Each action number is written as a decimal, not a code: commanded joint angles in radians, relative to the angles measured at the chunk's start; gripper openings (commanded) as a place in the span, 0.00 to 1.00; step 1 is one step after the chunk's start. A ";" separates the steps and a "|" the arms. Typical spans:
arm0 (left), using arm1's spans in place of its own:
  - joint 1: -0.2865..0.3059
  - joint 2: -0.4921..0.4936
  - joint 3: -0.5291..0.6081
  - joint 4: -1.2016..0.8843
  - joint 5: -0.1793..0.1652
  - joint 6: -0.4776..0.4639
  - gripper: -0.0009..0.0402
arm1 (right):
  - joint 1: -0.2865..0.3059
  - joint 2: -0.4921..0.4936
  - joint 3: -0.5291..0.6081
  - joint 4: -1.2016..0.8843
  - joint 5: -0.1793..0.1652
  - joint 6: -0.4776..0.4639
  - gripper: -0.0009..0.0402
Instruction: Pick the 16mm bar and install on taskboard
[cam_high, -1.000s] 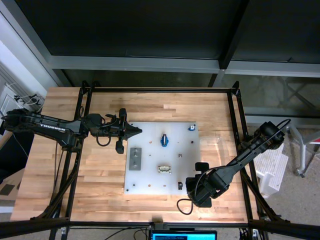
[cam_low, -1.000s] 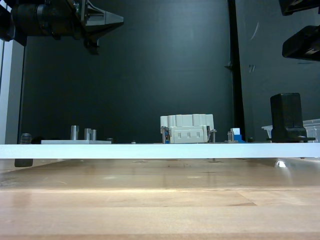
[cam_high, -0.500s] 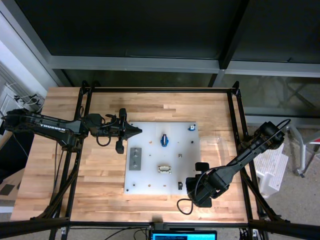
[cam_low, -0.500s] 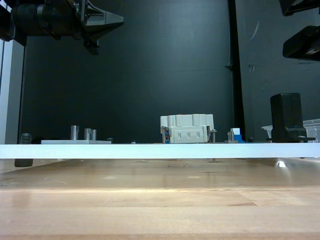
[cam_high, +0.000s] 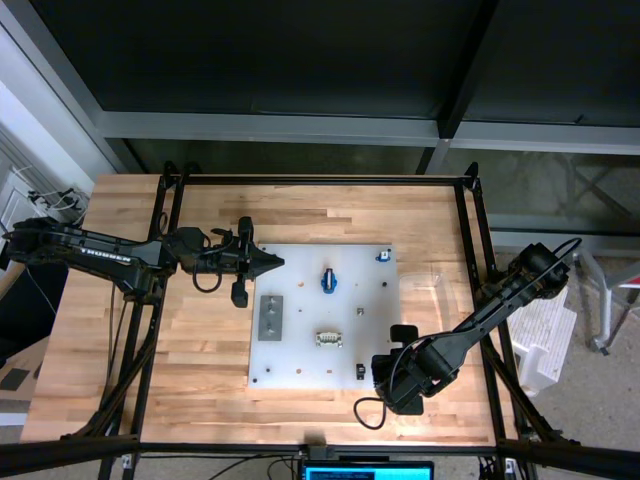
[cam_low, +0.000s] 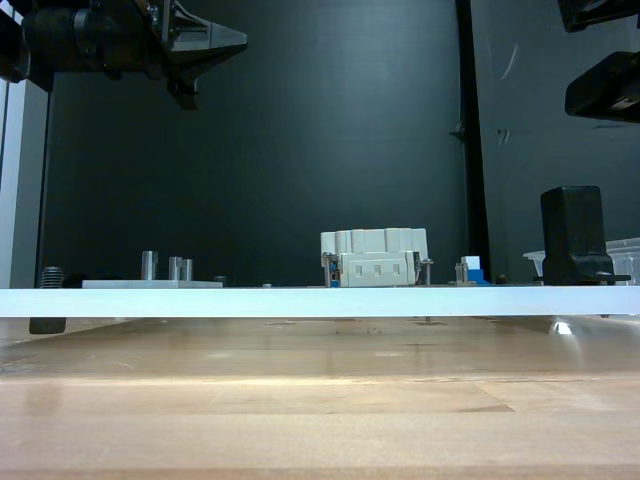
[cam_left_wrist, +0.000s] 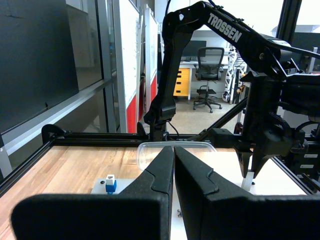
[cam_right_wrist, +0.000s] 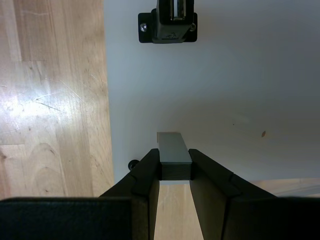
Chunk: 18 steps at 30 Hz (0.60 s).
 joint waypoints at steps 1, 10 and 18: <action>0.000 0.000 0.000 0.000 0.000 0.000 0.02 | 0.001 0.000 -0.002 0.002 0.001 0.000 0.02; 0.000 0.000 0.000 0.000 0.000 0.000 0.02 | 0.001 0.000 -0.015 0.023 0.001 0.000 0.02; 0.000 0.000 0.000 0.000 0.000 0.000 0.02 | 0.001 0.000 -0.023 0.029 0.000 0.000 0.02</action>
